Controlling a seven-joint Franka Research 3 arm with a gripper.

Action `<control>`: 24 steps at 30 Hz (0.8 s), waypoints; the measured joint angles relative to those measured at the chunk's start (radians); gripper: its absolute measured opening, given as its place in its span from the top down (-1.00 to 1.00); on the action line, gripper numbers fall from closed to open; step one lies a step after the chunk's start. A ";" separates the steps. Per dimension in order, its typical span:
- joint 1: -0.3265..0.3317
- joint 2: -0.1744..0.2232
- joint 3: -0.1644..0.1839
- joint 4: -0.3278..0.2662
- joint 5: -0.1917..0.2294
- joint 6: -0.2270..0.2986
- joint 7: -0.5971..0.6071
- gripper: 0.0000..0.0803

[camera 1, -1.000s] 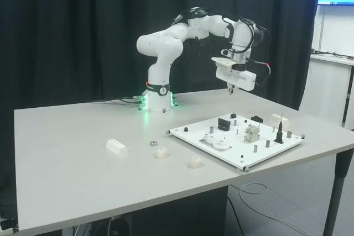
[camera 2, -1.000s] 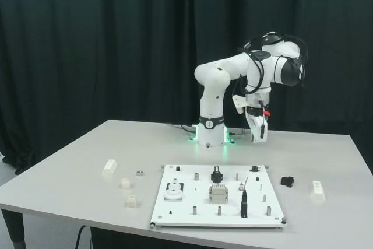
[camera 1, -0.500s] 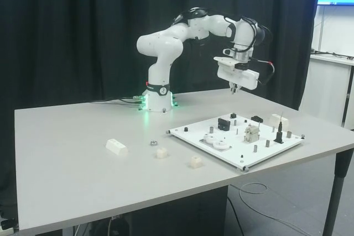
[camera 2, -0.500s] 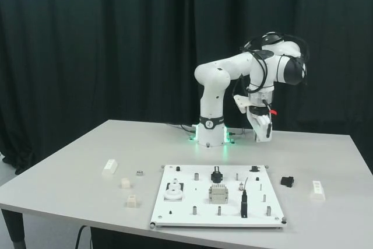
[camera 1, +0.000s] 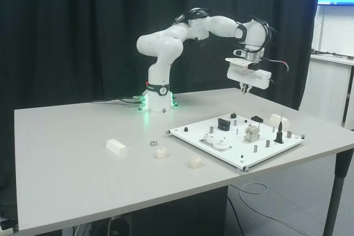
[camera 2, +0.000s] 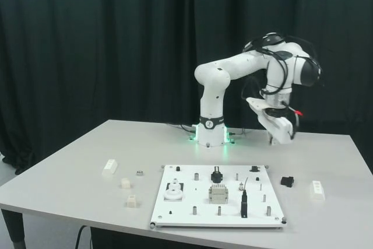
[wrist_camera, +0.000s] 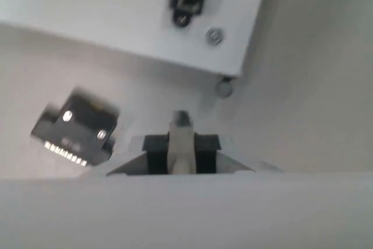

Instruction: Place Ethernet.

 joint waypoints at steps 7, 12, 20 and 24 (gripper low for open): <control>-0.001 -0.017 0.064 0.068 0.007 0.056 -0.001 0.80; -0.004 -0.029 0.113 0.106 0.001 0.112 -0.038 0.80; -0.009 -0.050 0.184 0.138 -0.007 0.212 -0.126 0.80; -0.010 -0.069 0.213 0.144 -0.007 0.262 -0.161 0.80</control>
